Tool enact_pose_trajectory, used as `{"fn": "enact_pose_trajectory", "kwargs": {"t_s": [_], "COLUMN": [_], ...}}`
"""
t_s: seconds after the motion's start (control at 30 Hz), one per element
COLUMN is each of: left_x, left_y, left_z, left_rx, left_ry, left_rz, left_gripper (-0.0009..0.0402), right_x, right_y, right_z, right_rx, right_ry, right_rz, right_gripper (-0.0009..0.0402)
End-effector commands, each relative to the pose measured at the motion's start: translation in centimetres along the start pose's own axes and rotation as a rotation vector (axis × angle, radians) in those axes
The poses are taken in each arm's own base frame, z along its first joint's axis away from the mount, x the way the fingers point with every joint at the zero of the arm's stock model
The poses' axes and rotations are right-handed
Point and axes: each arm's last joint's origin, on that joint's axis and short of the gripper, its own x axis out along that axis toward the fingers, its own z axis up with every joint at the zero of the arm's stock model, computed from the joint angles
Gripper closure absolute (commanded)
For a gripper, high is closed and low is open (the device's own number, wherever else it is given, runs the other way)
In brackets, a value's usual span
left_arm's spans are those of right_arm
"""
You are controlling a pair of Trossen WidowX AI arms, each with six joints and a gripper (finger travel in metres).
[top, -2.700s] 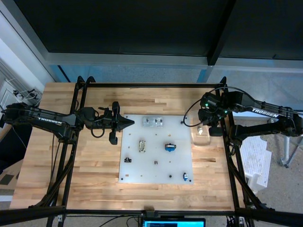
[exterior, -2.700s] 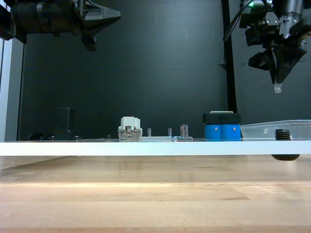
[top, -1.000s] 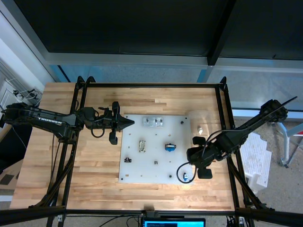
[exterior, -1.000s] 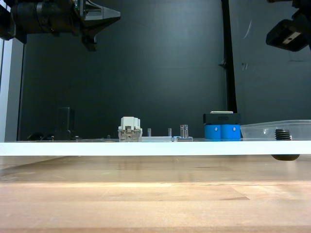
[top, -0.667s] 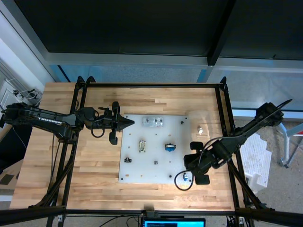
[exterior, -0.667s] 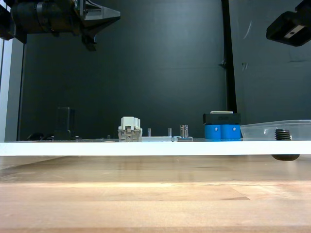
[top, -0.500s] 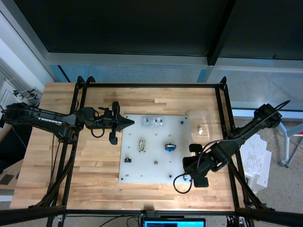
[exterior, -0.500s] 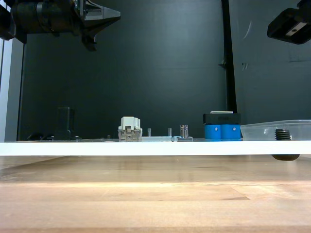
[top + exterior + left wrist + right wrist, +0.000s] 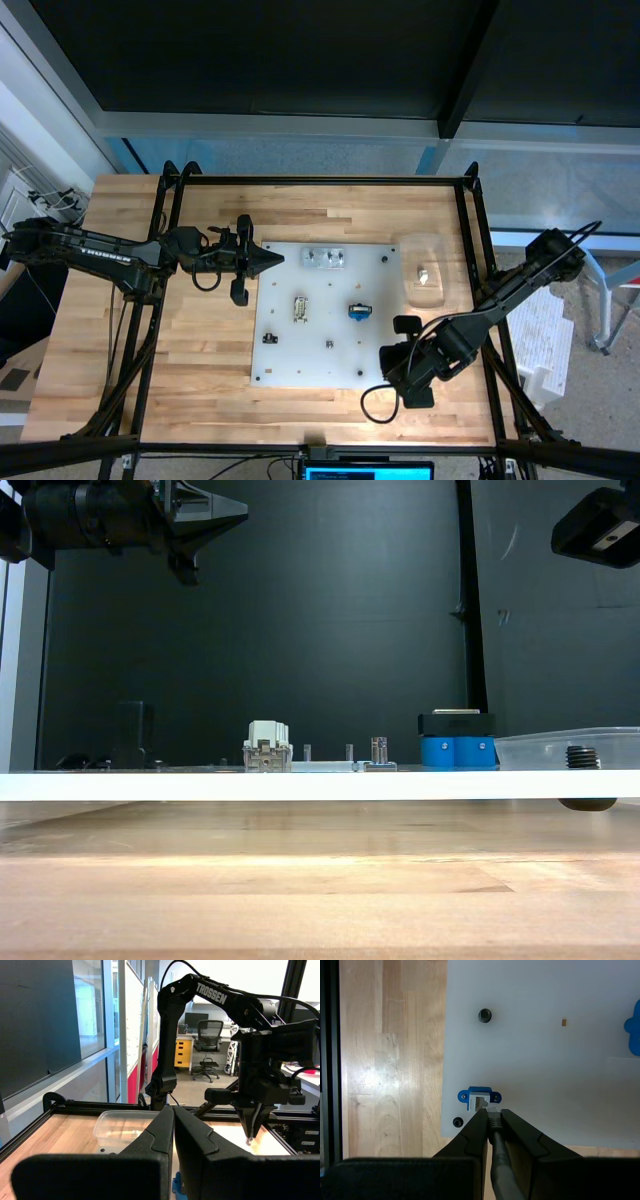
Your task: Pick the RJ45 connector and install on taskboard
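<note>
The RJ45 connector (image 9: pixel 492 1108), a tiny whitish plug on a dark cable, sits between the fingertips of my right gripper (image 9: pixel 491 1113), which is shut on it. Its tip hangs just above a blue socket fitting (image 9: pixel 479 1097) at the near right corner of the white taskboard (image 9: pixel 545 1060). From above, the right gripper (image 9: pixel 398 368) covers that corner of the taskboard (image 9: pixel 300 350), with the cable looping below it. In the left wrist view the plug (image 9: pixel 248 1140) points down from the right gripper (image 9: pixel 251 1130). My left gripper (image 9: pixel 272 258) is shut on nothing, held high over the board's far left edge.
A clear plastic tray (image 9: pixel 425 287) lies right of the board with a small whitish piece (image 9: pixel 424 273) in it. On the board stand silver blocks (image 9: pixel 323 258), a grey-white connector (image 9: pixel 299 309) and a blue-black fitting (image 9: pixel 359 311). A black frame rail (image 9: pixel 487 300) runs along the right side.
The right arm carried the plug from above the tray to the board's near right corner, then crept a little nearer and left in the last second. The left arm has not moved.
</note>
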Motion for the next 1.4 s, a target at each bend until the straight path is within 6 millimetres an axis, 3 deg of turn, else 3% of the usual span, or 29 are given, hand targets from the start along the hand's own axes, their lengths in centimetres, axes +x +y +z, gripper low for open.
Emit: {"fn": "enact_pose_trajectory", "kwargs": {"t_s": [0.03, 1.4], "left_x": [0.0, 0.0], "left_y": [0.0, 0.0], "left_z": [0.0, 0.0], "left_rx": [0.000, 0.000], "left_ry": [0.000, 0.000], "left_rz": [0.000, 0.000], "left_gripper": [0.0393, 0.0393], "right_x": [0.2, 2.2], "right_y": [0.3, 0.7], "right_z": [0.0, -0.8], "right_rx": [0.004, -0.008], "right_ry": [-0.002, -0.016], "right_rz": [0.003, -0.003], "right_gripper": [0.0393, 0.0393]}}
